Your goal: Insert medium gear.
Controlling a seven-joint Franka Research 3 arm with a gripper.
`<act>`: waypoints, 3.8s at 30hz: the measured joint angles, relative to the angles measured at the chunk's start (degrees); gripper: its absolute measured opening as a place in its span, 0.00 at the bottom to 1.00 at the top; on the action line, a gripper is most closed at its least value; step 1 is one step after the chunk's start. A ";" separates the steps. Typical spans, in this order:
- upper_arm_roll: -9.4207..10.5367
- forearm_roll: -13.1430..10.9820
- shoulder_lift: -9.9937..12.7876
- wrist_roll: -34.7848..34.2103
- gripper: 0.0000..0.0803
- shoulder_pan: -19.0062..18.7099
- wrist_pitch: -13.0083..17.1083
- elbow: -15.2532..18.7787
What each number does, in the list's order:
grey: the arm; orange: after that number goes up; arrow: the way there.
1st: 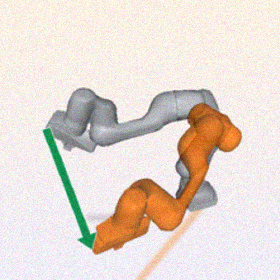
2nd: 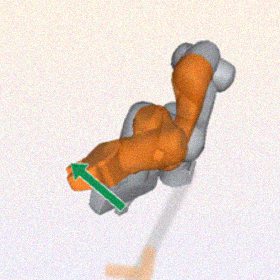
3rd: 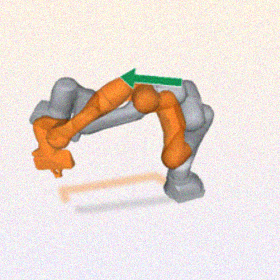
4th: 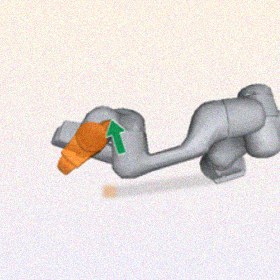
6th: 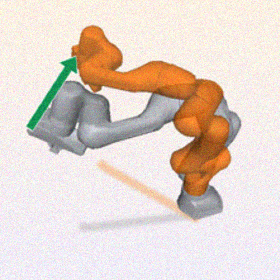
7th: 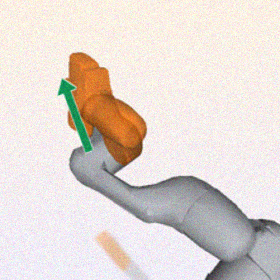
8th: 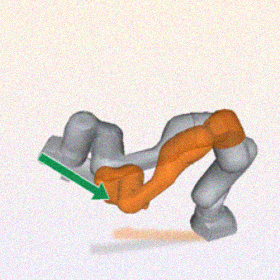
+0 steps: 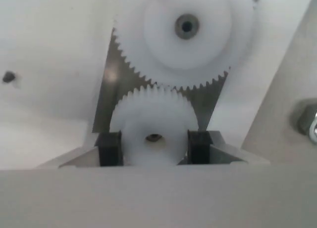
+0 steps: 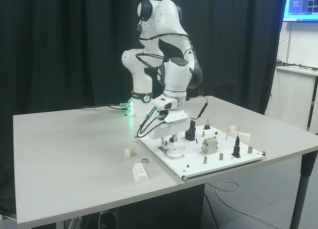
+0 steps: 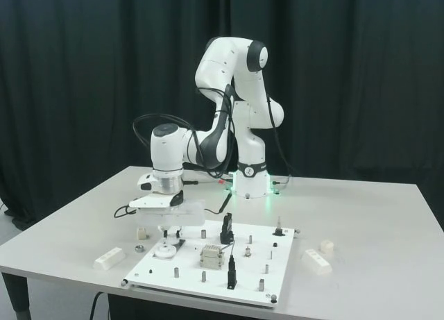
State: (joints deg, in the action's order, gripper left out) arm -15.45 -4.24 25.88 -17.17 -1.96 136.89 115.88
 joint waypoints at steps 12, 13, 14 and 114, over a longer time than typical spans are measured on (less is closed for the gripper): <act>0.00 -0.28 0.01 -1.49 0.35 -0.02 -0.02 0.00; 0.00 -0.27 0.01 -1.09 0.35 -0.02 -0.02 0.00; 0.00 -0.25 0.01 -0.63 0.35 -0.02 -0.02 0.00; -4.14 2.65 -1.27 -0.47 1.00 -0.55 -1.83 -2.49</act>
State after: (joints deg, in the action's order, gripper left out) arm -19.59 -1.59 24.61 -17.64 -2.51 135.06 113.40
